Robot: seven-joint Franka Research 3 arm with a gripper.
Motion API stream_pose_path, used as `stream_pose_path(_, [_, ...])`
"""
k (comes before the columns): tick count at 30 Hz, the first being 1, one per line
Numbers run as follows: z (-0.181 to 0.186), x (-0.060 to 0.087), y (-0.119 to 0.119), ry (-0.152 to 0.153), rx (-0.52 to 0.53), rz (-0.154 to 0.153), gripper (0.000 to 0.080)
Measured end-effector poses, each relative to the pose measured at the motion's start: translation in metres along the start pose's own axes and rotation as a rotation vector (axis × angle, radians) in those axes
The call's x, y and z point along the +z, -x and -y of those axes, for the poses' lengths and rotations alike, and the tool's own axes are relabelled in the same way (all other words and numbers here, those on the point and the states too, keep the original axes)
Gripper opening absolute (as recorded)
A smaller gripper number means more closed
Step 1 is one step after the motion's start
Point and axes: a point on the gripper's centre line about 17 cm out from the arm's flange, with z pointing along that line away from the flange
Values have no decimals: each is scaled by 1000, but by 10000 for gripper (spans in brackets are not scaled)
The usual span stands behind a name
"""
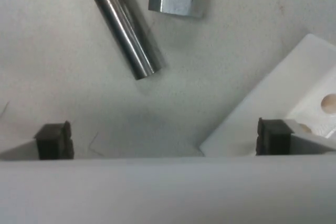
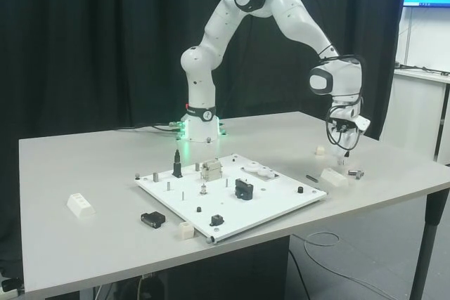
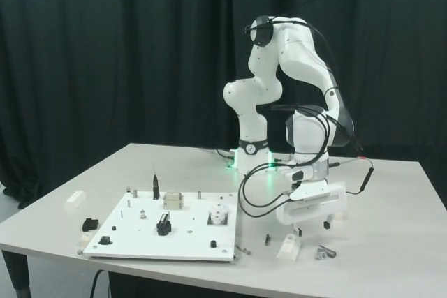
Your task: Remove square peg 1.
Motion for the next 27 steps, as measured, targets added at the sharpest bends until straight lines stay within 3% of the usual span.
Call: stream_pose_path(27, [-18,-13,-3,3,46,17,800])
